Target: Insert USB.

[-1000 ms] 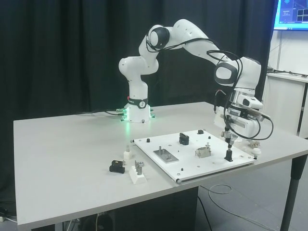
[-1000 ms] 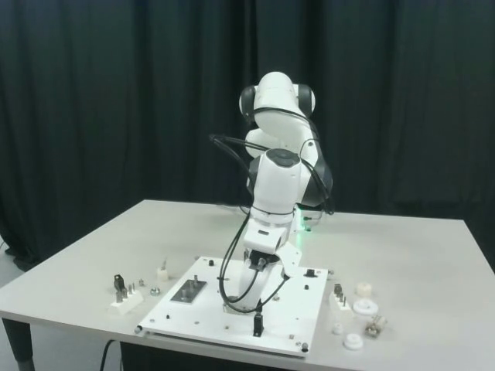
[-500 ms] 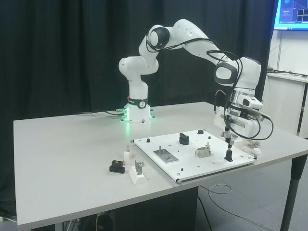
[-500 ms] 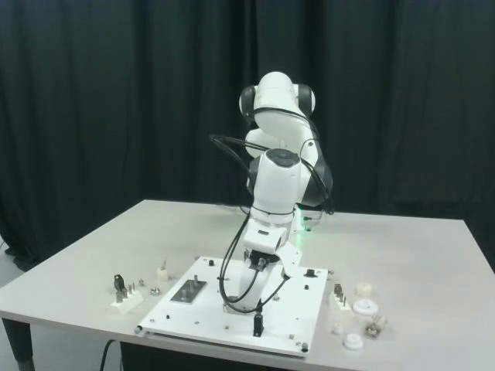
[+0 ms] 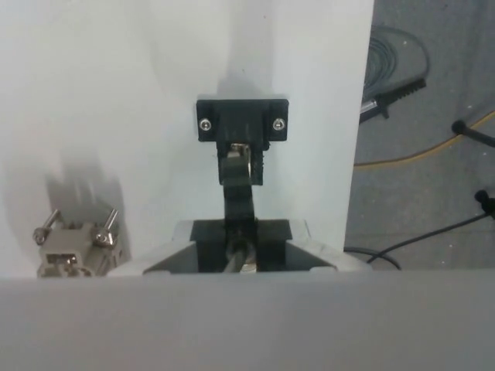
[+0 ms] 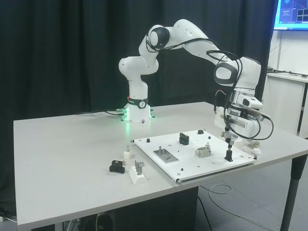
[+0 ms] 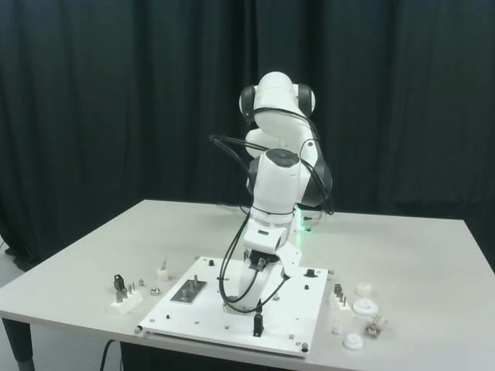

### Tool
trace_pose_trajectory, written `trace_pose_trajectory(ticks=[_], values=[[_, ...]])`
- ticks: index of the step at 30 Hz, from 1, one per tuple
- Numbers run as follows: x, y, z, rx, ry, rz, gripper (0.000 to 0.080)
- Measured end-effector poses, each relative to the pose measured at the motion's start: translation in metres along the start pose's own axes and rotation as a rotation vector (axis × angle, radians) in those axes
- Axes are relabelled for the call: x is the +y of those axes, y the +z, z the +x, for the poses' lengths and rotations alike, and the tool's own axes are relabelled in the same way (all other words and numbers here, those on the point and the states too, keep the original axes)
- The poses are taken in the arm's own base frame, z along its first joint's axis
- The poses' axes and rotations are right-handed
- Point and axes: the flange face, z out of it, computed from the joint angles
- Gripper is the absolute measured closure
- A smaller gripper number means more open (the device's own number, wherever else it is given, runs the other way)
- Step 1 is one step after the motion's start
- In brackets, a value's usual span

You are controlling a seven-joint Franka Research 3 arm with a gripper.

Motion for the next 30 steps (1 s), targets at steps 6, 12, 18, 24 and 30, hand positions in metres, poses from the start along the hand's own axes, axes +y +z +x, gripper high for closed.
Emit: trace_pose_trajectory(ticks=[6,12,18,24,30], values=[[0.0001,0.0001,-0.0001,0.000,0.000,0.000,0.0732],[0.0002,0.0000,-0.0001,0.001,0.001,0.000,0.0732],[0.0000,0.0000,-0.0001,0.002,0.006,0.001,0.0732],[-0.0003,0.0000,-0.0003,0.003,0.010,0.002,0.0732],[-0.0009,-0.0004,-0.0009,0.007,0.018,0.001,0.0732]])
